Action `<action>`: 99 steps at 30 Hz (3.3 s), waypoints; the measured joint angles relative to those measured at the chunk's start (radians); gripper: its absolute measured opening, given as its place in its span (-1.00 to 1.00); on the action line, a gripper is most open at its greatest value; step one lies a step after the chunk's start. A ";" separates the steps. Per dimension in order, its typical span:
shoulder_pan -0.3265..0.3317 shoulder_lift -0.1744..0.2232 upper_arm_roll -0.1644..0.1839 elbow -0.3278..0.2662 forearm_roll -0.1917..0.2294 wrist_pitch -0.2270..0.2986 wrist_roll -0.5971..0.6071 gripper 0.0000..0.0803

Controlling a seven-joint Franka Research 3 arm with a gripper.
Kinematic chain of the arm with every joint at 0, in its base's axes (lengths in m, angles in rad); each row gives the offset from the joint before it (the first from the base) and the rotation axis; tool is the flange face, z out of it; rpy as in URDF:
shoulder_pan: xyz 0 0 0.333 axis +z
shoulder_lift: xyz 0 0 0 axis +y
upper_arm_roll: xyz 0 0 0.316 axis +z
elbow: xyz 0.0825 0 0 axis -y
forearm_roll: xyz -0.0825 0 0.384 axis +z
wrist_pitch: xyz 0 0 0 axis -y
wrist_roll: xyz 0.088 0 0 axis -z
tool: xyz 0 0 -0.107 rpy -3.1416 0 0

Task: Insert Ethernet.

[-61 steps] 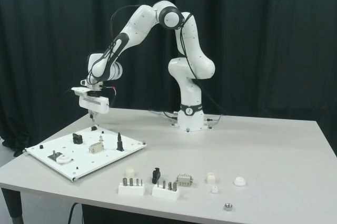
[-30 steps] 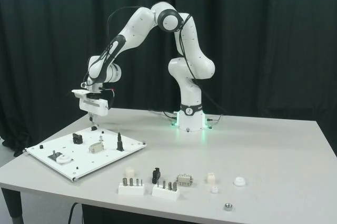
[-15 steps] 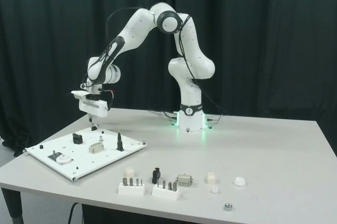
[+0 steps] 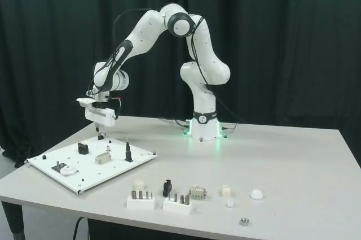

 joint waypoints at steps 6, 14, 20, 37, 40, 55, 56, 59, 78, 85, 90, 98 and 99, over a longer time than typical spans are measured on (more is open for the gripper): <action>-0.004 0.002 0.000 0.001 0.004 0.000 0.004 -0.81; -0.010 0.002 -0.002 0.000 0.004 -0.004 0.011 -0.81; -0.011 0.002 -0.003 0.000 0.006 -0.007 0.015 -0.81; -0.013 0.001 -0.005 0.001 0.013 -0.017 0.028 -0.81; -0.013 0.001 -0.005 0.001 0.013 -0.019 0.033 -0.81; -0.013 0.000 -0.006 0.001 0.013 -0.022 0.040 -0.81; -0.013 -0.001 -0.006 0.001 0.013 -0.022 0.040 -0.81; -0.013 -0.003 -0.007 0.000 0.013 -0.025 0.040 -0.81; -0.010 -0.010 -0.016 -0.004 0.012 -0.041 0.044 -0.81; -0.010 -0.010 -0.017 -0.007 0.012 -0.041 0.054 -0.81; -0.010 -0.010 -0.017 -0.007 0.012 -0.041 0.064 -0.81; -0.010 -0.010 -0.017 -0.007 0.012 -0.041 0.071 -0.81; -0.010 -0.010 -0.017 -0.007 0.012 -0.041 0.072 -0.81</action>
